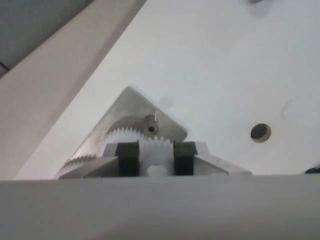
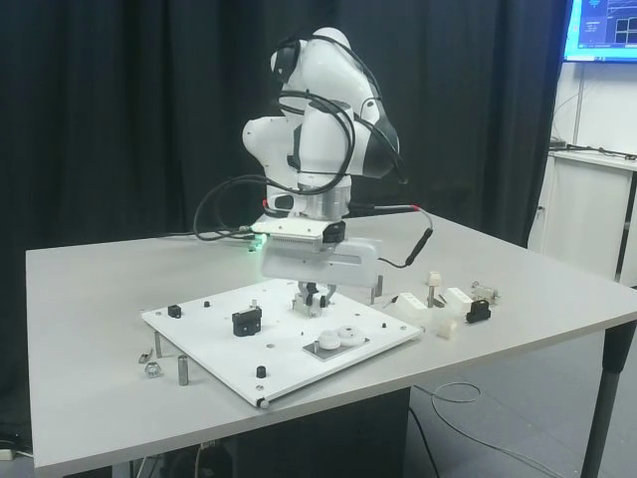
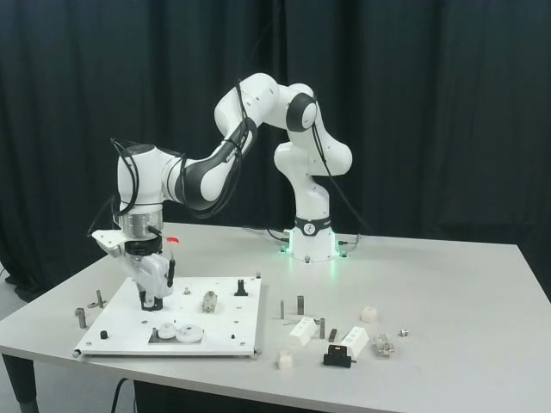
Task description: Place small gear.
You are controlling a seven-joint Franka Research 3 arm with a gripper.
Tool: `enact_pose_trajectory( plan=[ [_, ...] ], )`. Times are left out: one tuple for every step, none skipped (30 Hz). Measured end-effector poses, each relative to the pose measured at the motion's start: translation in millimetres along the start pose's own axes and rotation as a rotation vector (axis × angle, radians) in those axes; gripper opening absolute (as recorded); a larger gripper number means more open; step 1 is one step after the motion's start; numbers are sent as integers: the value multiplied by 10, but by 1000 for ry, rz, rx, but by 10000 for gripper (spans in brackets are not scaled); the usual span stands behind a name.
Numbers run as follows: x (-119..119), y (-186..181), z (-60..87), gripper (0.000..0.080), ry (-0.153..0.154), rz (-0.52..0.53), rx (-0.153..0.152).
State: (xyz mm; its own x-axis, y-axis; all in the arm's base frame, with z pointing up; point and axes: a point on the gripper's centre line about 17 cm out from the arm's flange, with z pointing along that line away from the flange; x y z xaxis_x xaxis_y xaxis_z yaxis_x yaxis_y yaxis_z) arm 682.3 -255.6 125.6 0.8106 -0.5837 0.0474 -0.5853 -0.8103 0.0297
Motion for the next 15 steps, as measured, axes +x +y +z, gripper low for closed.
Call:
enact_pose_trajectory(
  plan=[
    [2,1,-8,138,0,0,0],
    [4,3,-18,138,1,1,1],
    [7,4,-28,138,2,1,1],
    [9,4,-37,138,3,1,2],
    [11,5,-49,138,4,1,2],
    [12,5,-59,138,4,0,3],
    [13,5,-68,138,5,-4,4],
    [14,5,-77,138,5,-11,4],
    [17,4,-86,138,6,-20,4],
    [20,3,-96,138,7,-24,5],
    [26,1,-106,138,8,-25,5],
    [31,-2,-118,138,9,-24,6],
    [35,-8,-129,138,10,-23,8],
    [40,-17,-145,138,12,-22,10],
    [41,-28,-160,138,12,-21,13]
  ],
)
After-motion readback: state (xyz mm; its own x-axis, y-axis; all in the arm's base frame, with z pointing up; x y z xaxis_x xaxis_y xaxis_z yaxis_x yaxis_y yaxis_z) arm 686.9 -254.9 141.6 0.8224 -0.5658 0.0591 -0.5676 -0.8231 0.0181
